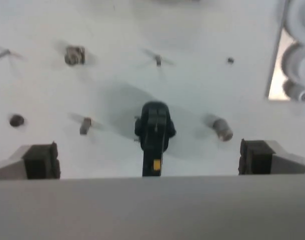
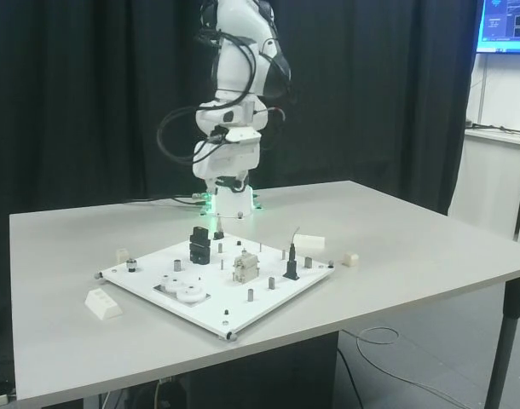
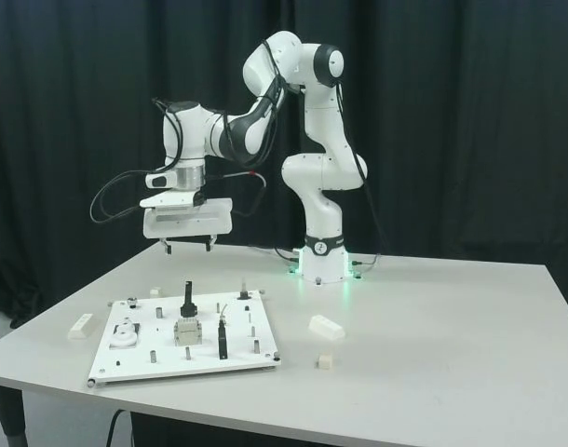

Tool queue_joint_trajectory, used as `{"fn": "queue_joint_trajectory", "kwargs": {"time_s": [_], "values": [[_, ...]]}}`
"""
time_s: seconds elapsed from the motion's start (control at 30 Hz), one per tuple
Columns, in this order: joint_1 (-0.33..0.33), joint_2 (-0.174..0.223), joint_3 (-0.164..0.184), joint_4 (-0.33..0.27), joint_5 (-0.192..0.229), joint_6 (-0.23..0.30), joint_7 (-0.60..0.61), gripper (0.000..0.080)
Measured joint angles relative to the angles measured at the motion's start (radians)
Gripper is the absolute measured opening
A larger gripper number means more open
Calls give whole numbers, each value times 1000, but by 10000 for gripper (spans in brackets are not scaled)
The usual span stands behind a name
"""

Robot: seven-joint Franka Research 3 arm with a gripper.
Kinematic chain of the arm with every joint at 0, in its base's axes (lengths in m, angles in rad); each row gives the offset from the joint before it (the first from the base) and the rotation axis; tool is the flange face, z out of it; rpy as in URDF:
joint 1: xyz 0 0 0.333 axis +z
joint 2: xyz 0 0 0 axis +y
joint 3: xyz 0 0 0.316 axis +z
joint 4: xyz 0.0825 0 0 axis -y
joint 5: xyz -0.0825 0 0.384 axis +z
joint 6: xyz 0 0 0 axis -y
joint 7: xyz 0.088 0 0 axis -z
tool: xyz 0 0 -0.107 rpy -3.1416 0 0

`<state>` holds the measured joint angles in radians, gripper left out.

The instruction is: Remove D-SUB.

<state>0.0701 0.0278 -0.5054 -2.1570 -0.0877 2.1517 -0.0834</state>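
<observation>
The gripper point(image 3: 188, 246) hangs spread and empty high above the white board point(image 3: 256, 358), whose black D-SUB plug point(image 1: 154, 131) is not yet pulled.

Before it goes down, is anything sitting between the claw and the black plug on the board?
Nothing visible. The claw hangs open above the board, and the plug stands between its fingertips in the wrist view.

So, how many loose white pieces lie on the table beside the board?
4: long block, small piece at one board edge; second long block, second small piece at the opposite edge. More may be hidden.
</observation>
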Motion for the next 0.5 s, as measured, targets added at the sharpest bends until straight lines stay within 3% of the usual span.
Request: {"fn": "queue_joint_trajectory", "kwargs": {"time_s": [0.2,0.5], "values": [[0,2,-30,-33,0,10,-38,800],[0,1,-57,-109,0,96,-58,800]]}}
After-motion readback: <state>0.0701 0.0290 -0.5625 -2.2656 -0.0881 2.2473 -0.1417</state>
